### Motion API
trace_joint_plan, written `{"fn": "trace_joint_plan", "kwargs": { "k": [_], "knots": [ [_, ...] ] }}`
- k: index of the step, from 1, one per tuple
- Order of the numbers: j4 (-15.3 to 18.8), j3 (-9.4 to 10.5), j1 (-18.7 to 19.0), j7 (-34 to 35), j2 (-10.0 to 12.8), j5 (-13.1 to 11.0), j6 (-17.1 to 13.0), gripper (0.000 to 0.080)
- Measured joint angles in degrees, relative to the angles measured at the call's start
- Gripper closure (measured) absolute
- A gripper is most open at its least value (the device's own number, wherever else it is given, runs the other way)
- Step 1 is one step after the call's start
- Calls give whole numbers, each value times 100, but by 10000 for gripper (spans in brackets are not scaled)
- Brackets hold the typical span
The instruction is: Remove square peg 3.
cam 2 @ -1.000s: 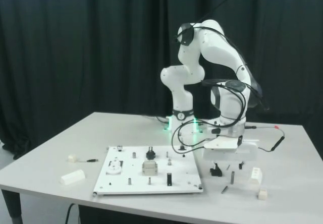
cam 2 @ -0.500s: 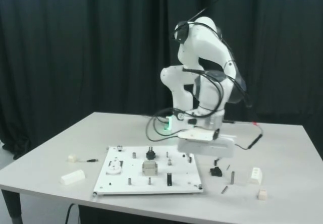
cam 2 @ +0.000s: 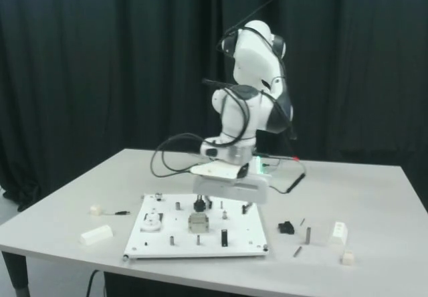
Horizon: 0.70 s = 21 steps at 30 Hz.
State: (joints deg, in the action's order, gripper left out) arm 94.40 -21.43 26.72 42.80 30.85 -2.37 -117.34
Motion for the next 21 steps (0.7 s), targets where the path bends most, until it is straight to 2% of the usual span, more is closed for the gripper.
{"fn": "trace_joint_plan", "kwargs": {
  "k": [9, 21],
  "knots": [
    [-6, 125, -448, -478, 17, 17, 0, 3],
    [-6, 471, -952, -784, 219, 17, -34, 3]
  ]
}}
